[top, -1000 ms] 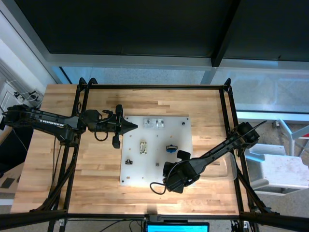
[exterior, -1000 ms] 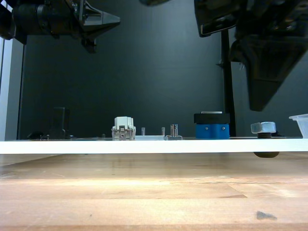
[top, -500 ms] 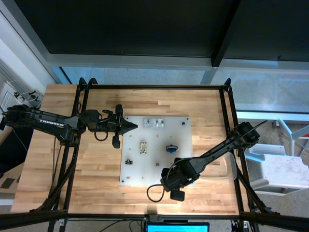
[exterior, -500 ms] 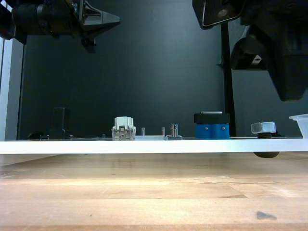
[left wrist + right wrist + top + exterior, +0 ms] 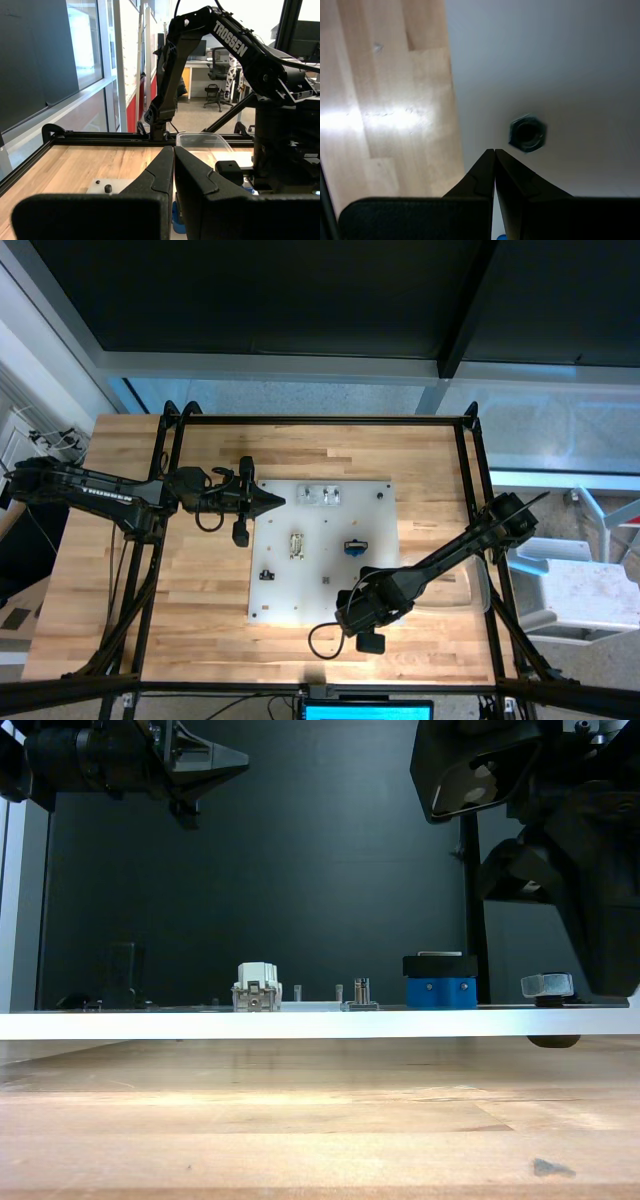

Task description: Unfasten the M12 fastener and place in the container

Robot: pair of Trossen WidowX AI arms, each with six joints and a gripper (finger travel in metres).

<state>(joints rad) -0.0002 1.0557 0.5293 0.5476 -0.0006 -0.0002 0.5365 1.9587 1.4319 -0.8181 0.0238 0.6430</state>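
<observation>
The small silver hex nut (image 5: 527, 133) is seen on its short black stud (image 5: 546, 1001) nr the white board's (image 5: 285, 590) near right edge, not in the clear plastic tub (image 5: 202, 141). The right gripper (image 5: 494, 165) is held above & just beside it, fingers together, empty, prob. to line up a grip. The nut's bore is pointed straight up; it's squat, w/ no long axis. The left gripper (image 5: 173, 155), fingers together, is parked high at the board's far left, out of the way
</observation>
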